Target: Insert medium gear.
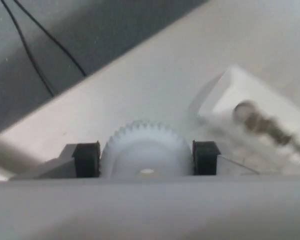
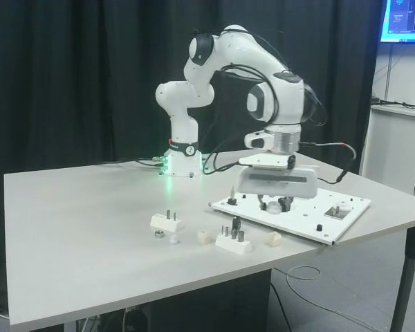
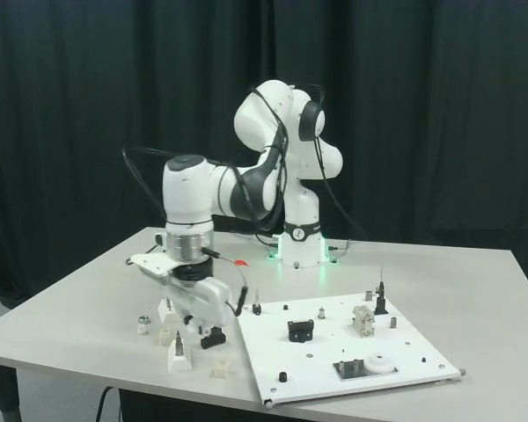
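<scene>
The gripper (image 1: 147, 159) is clamped on the white gear (image 1: 146, 150), one black finger (image 1: 87, 160) against each side of its toothed rim. Gear and gripper hang low over the near edge of the white board (image 2: 346, 220), not yet on it. Beyond them, on the grey table (image 2: 76, 221), a small white block (image 1: 250, 107) carries a pin.

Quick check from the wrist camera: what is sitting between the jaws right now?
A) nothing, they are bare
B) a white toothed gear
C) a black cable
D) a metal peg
B: in the wrist view the white gear, teeth visible along its rim, sits between the two black pads of the gripper, which press against its sides.
</scene>
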Available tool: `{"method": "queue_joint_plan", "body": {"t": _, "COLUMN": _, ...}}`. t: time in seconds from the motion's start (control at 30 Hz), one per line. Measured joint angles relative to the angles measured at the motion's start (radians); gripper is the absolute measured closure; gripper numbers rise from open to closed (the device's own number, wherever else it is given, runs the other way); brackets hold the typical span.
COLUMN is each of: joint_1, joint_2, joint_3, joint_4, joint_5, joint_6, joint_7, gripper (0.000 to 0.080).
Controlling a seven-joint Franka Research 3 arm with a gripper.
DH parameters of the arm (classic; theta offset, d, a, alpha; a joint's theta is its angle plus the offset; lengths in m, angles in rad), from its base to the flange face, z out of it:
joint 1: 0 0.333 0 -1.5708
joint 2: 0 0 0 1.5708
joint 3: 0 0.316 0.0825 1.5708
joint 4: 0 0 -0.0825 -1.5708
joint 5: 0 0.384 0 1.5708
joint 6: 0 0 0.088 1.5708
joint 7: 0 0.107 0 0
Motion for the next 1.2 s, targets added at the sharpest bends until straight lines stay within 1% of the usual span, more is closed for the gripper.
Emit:
{"method": "queue_joint_plan", "body": {"t": 0.5, "joint_1": 0.111, "joint_2": 0.0, "joint_3": 0.0, "joint_4": 0.002, "joint_5": -0.001, "joint_6": -0.074, "joint_7": 0.244, "gripper": 0.0405}}
{"method": "queue_joint_plan", "body": {"t": 0.83, "joint_1": 0.192, "joint_2": 0.0, "joint_3": 0.0, "joint_4": -0.002, "joint_5": -0.004, "joint_6": -0.092, "joint_7": 0.384, "gripper": 0.0405}}
{"method": "queue_joint_plan", "body": {"t": 1.2, "joint_1": 0.269, "joint_2": 0.0, "joint_3": 0.0, "joint_4": -0.015, "joint_5": -0.027, "joint_6": -0.108, "joint_7": 0.525, "gripper": 0.0406}}
